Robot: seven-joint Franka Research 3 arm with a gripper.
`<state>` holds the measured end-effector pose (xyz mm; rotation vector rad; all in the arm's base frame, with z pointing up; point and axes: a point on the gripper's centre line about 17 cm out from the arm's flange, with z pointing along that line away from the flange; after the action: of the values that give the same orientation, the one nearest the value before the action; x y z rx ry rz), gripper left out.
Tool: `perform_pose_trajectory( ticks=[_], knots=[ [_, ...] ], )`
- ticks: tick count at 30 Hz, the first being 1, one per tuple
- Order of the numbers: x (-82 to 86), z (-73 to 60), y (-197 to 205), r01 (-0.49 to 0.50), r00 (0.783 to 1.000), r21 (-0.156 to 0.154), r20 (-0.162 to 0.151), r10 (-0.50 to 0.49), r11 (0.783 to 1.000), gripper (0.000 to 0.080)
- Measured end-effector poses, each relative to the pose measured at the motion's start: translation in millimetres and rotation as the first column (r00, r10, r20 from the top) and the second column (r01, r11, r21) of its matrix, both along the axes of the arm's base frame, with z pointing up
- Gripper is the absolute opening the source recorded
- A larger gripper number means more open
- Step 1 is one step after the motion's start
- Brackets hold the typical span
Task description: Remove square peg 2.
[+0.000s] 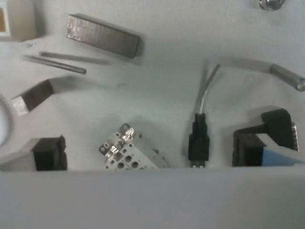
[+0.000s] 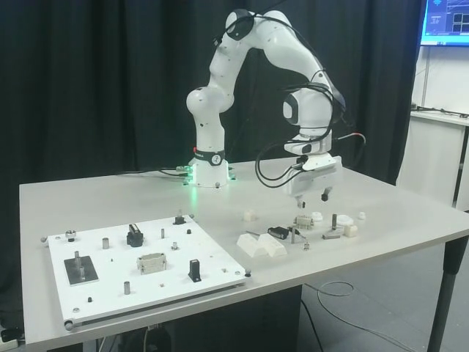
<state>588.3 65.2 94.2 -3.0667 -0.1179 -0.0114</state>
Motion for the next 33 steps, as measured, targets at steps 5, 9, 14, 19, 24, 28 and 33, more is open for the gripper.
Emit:
perform_pose_trajectory(
  ticks=[5,9,14,19,24,28,33],
  knots=[
    [0.6,-0.1,3.0,0.000,1.000,0.001,0.002,0.000,1.000,0.0791],
    [1.2,0.2,3.8,0.001,1.000,0.001,0.004,-0.001,1.000,0.0791],
    [1.9,0.6,3.9,0.003,1.000,0.001,0.006,-0.003,1.000,0.0798],
    [2.0,0.7,3.4,0.005,1.000,0.001,0.006,-0.005,1.000,0.0800],
    [2.5,1.3,0.5,0.006,1.000,-0.003,0.007,-0.006,1.000,0.0800],
    [4.0,2.8,-5.4,0.006,1.000,-0.011,0.011,-0.006,1.000,0.0800],
    [6.1,6.0,-14.3,0.008,1.000,-0.022,0.017,-0.008,1.000,0.0800]
  ],
)
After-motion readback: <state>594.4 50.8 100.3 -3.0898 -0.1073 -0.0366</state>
